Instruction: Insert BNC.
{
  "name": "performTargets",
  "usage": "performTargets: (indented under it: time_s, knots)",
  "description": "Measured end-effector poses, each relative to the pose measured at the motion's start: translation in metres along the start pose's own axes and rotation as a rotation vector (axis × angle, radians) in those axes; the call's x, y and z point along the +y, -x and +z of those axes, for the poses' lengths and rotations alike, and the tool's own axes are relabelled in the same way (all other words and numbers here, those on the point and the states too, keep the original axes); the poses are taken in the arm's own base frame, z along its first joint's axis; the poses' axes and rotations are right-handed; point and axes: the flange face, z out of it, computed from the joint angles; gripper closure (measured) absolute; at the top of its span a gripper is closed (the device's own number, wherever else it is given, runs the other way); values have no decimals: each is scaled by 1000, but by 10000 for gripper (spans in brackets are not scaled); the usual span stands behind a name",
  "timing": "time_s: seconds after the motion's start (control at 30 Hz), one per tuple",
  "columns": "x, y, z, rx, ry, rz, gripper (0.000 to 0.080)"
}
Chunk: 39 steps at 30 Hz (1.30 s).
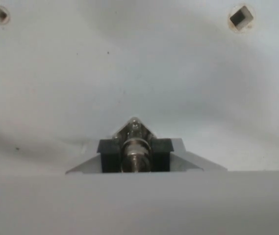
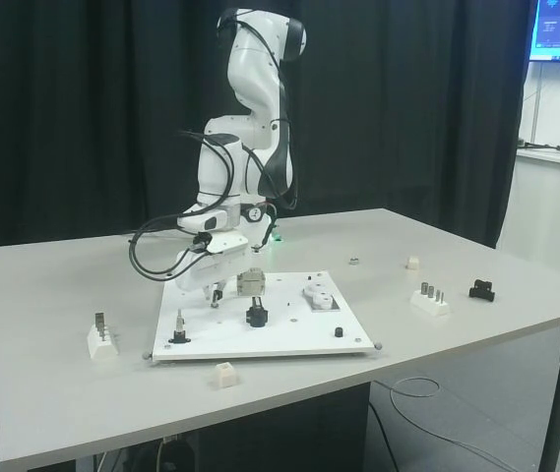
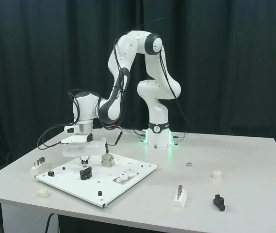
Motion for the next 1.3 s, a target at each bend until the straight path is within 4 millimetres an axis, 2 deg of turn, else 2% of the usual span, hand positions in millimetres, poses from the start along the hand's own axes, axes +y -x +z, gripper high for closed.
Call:
performTargets:
  time_s: [0.63, 1.3]
  knots:
    - [0, 0, 0, 3, 0, 3, 682]
    - [3, 1, 2, 8, -22, 213, 682]
